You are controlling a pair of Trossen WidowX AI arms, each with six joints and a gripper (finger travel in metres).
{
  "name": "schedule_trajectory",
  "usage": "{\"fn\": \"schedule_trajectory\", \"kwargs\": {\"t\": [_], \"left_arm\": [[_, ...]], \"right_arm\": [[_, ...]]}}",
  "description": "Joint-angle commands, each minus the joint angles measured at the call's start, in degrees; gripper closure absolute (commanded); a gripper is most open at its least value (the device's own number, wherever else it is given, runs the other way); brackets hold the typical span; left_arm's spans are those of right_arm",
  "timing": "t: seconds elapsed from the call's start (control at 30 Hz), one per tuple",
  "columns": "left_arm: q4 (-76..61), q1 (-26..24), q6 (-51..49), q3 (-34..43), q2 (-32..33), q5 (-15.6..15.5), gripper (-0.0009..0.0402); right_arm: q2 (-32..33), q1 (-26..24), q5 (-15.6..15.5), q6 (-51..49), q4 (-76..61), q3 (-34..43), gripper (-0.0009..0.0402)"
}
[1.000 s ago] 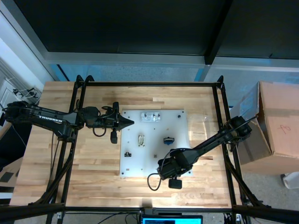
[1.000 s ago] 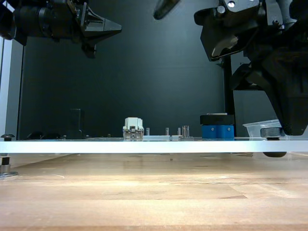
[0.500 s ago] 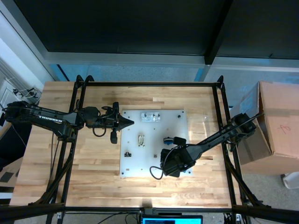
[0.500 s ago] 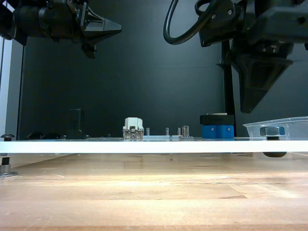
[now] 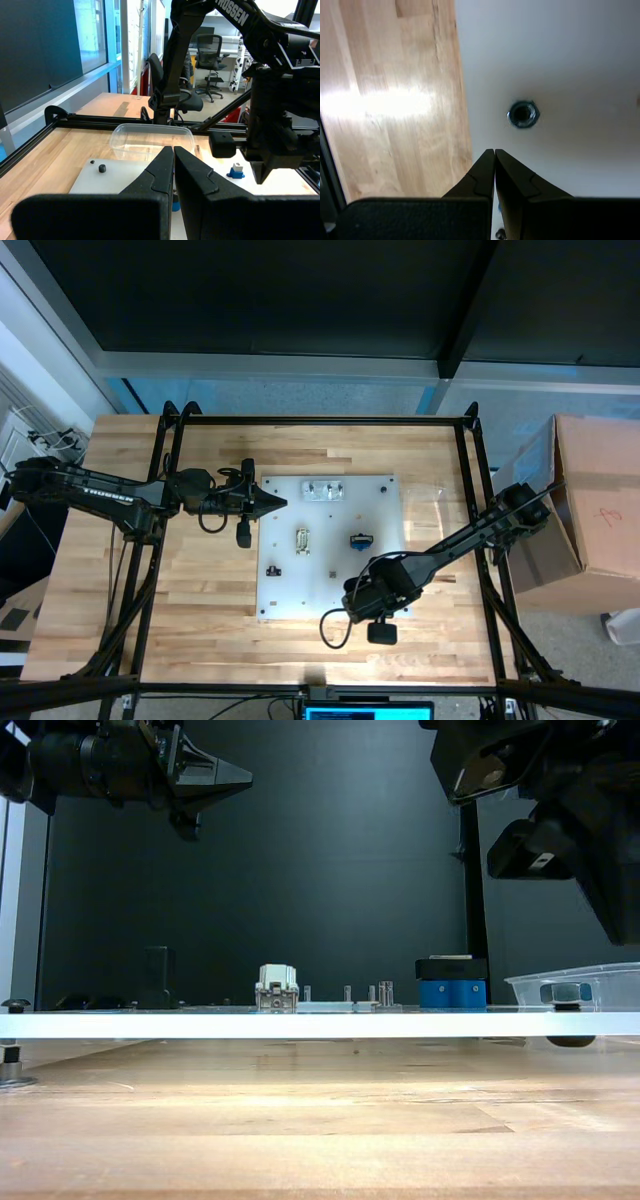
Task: Unfasten the M12 nut and place it in the container
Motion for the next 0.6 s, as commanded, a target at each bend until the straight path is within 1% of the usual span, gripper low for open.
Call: {"fn": "schedule_trajectory", "kwargs": {"t": [0.03,0.23,0.43,0.47,0.5,0.57,0.6], "left_arm": [[0.0,0.0,0.0,0.0,0.0,0.0,0.0393],[0.0,0.0,0.0,0.0,0.0,0.0,0.0393],[0.0,0.0,0.0,0.0,0.0,0.0,0.0393],[0.0,0.0,0.0,0.0,0.0,0.0,0.0393],[0.0,0.0,0.0,0.0,0.0,0.0,0.0393],[0.0,0.0,0.0,0.0,0.0,0.0,0.0393],[0.0,0.0,0.0,0.0,0.0,0.0,0.0393]], "right_arm": [[1.6,0.2,0.0,0.0,1.3,0.0,0.0393],[2.9,0.3,0.1,-0.3,2.7,0.0,0.0393],[3.0,0.2,1.1,-0.5,2.9,-0.5,0.0394],[3.0,0.2,2.3,-0.5,2.6,-0.5,0.0393],[2.9,0.2,4.9,-0.1,1.6,-0.5,0.0393],[2.7,0.2,11.5,0.9,-2.8,0.3,0.0394],[2.5,0.2,14.0,0.9,-5.2,0.8,0.0393]]}}
